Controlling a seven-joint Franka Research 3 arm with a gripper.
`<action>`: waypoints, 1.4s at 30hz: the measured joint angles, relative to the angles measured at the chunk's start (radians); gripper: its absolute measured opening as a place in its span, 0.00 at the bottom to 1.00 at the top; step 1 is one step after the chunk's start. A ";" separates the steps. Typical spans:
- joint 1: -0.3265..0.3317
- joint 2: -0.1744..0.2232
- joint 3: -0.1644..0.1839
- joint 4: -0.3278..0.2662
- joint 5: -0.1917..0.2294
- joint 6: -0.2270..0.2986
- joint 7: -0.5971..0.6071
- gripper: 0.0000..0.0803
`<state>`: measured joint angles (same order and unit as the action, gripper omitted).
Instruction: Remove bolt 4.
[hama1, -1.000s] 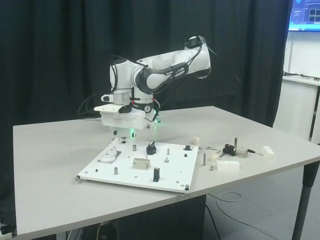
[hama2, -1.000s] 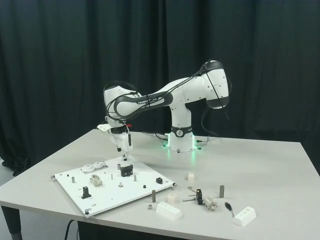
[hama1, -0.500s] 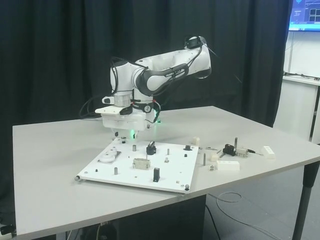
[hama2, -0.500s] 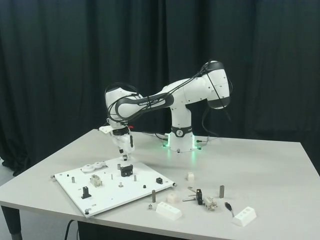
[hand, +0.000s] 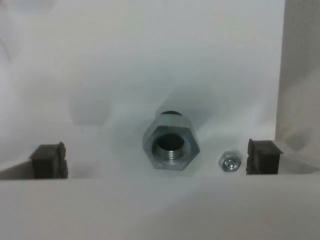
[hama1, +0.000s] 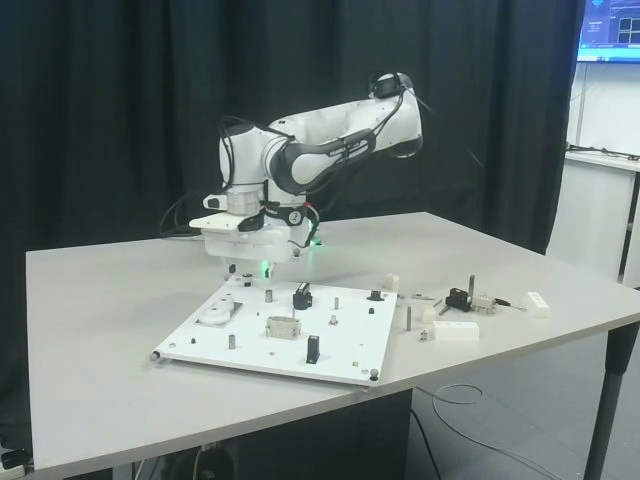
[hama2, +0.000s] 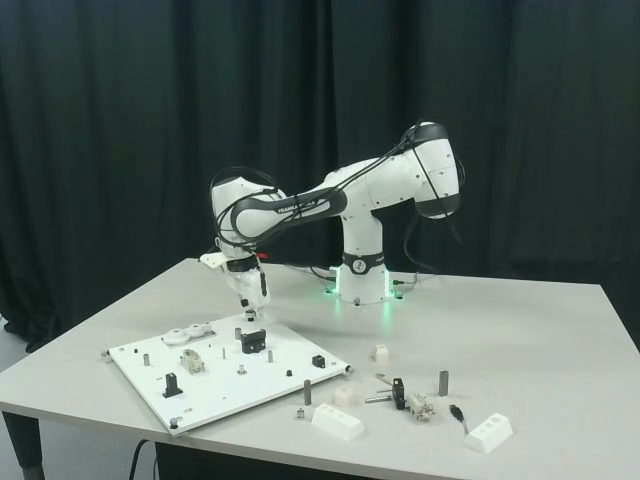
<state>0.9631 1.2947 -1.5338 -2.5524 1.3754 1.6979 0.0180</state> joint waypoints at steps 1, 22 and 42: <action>-0.001 0.000 0.001 0.000 0.000 0.000 0.000 1.00; -0.011 0.001 0.027 -0.001 0.014 0.012 0.000 1.00; -0.015 0.001 0.033 -0.001 0.023 0.026 0.000 0.84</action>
